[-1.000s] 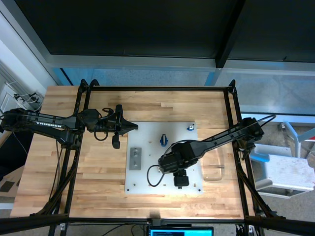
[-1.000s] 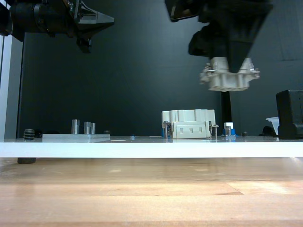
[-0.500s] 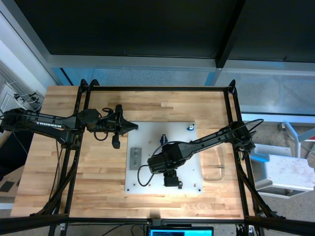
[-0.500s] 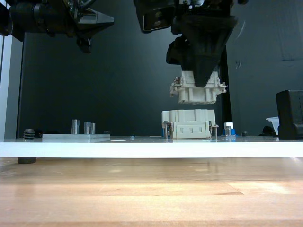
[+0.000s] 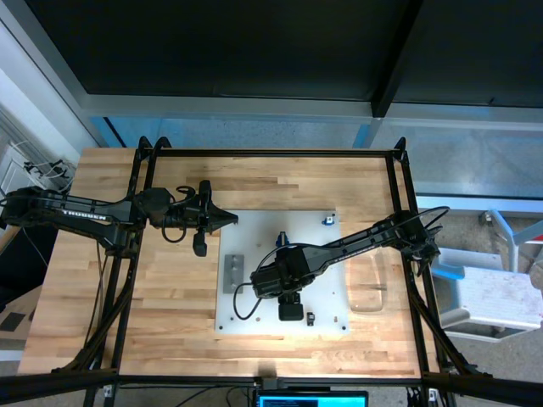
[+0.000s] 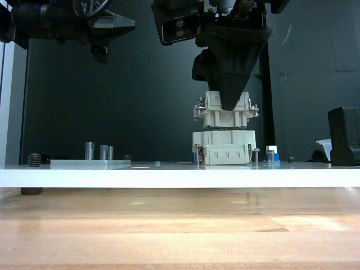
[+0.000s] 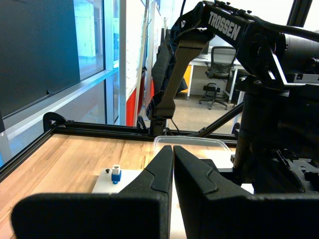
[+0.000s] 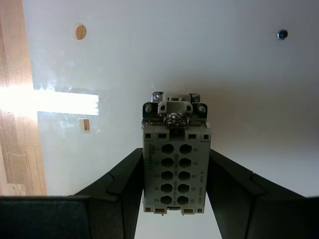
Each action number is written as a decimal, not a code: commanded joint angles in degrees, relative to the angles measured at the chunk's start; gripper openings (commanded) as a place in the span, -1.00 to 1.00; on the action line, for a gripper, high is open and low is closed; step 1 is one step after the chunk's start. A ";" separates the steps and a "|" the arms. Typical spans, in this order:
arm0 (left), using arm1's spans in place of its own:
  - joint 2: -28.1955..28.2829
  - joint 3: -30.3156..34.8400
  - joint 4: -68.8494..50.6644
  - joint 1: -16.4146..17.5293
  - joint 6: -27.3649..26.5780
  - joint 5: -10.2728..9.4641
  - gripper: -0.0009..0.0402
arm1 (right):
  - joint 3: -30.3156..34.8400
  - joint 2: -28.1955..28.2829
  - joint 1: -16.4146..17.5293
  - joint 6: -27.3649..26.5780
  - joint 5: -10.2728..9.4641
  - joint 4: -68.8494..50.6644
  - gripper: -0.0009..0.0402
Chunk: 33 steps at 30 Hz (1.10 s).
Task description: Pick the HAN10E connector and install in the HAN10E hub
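Between the right gripper's (image 6: 227,106) fingers (image 8: 122,181) the HAN10E connector (image 8: 175,162) is clamped by its long sides, and it is seen hanging level directly over the HAN10E hub (image 6: 224,147) — so close that contact cannot be told (the low view shows barely a seam). The pair is placed toward 5 o'clock on the white board (image 5: 242,318), at 4 o'clock from the grey metal block (image 5: 233,273). The left gripper's (image 7: 173,162) fingers are pressed together on nothing — it is parked high above the board's 10 o'clock corner.
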 commanded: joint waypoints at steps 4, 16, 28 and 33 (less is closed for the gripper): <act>0.00 0.00 -0.02 0.00 0.02 0.00 -0.96 | 0.15 0.72 -0.20 0.07 0.42 0.17 -0.84; 0.00 0.00 0.00 0.00 0.02 0.00 -0.96 | 0.35 1.73 -0.20 0.20 0.24 0.48 -0.84; 0.00 0.00 0.00 0.00 0.02 0.00 -0.96 | -2.51 1.73 -0.20 0.26 0.46 3.19 -0.84; 0.00 0.00 -0.02 0.00 0.02 0.00 -0.96 | -3.08 1.75 -0.20 0.24 0.46 3.28 -0.84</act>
